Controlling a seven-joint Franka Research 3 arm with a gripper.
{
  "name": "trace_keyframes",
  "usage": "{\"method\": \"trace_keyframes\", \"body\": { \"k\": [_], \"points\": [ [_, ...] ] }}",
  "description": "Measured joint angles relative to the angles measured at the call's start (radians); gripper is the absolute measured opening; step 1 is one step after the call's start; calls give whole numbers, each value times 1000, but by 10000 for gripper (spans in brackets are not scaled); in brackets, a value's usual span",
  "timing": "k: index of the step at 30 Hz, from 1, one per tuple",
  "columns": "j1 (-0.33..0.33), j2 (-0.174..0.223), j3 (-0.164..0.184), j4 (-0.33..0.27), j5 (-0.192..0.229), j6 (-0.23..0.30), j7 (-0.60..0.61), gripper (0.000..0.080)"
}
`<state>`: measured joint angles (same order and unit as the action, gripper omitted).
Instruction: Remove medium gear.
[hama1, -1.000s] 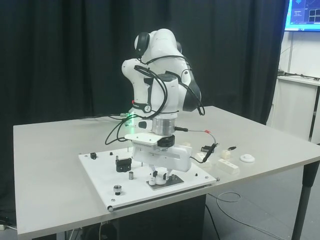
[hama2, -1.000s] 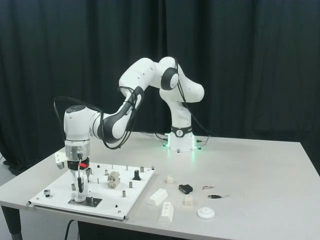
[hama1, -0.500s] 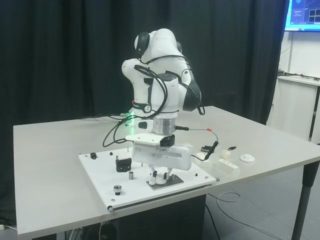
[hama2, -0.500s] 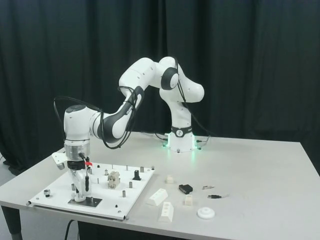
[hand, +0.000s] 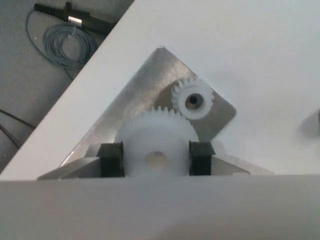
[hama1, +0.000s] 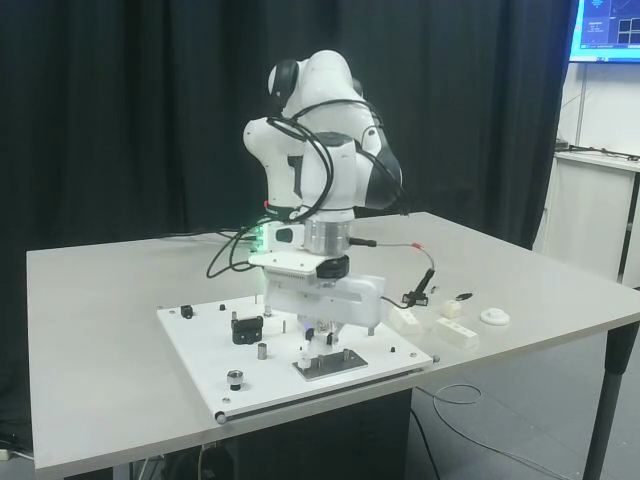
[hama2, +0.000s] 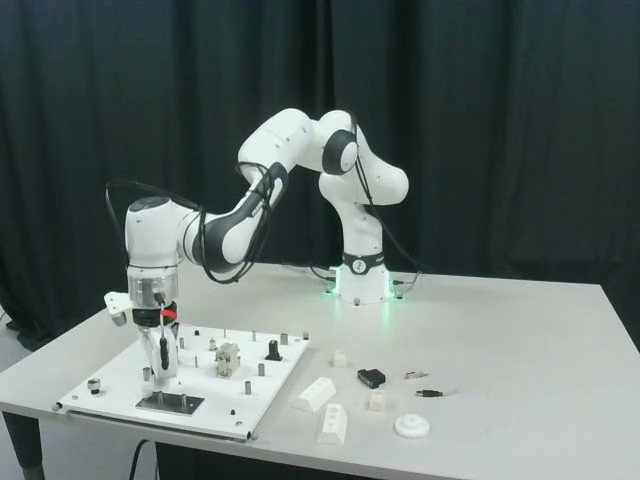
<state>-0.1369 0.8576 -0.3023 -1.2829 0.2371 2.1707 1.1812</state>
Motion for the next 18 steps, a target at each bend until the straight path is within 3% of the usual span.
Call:
{"method": "trace_keyframes", "body": {
  "k": [18],
  "points": [
    [8, -30, -19, -1, 0, -44, -1, 277]
  ]
}}
